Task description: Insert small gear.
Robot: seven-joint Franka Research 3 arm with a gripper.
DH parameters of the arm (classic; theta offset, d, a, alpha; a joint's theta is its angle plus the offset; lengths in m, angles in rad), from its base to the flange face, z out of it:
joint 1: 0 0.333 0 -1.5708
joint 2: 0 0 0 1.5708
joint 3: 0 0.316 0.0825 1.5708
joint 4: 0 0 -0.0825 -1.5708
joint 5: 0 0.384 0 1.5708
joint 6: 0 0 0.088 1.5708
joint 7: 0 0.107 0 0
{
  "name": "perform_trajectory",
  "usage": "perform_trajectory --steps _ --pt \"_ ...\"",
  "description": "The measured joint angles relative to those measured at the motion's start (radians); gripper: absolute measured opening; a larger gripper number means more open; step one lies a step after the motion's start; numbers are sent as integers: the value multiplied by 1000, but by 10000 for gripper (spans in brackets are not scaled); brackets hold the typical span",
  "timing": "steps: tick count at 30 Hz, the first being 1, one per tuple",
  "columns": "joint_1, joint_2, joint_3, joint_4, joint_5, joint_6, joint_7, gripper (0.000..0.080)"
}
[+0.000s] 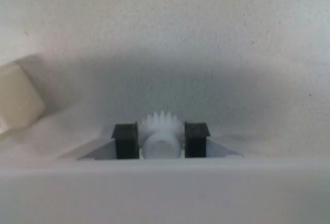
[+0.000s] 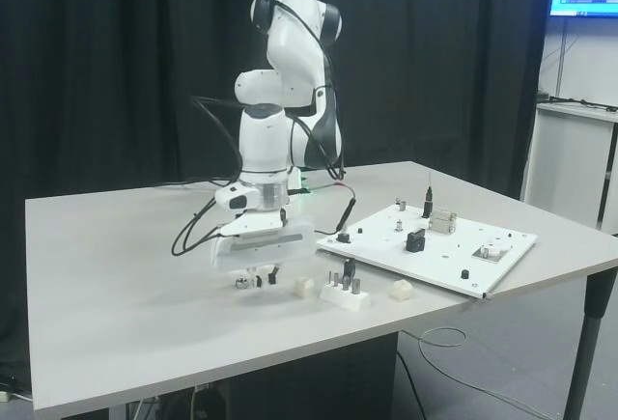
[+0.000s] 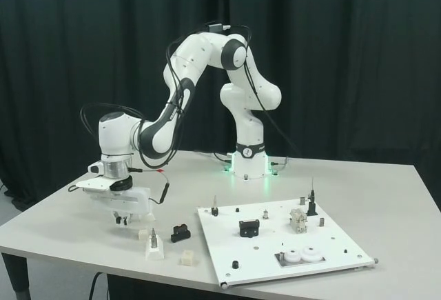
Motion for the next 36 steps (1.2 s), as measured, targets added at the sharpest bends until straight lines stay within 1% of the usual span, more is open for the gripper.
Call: perform_trajectory --steps 9,36 --pt "2 -8 -7 13 0 -29 0 189" --pt "2 -7 -9 14 0 -30 1 189"
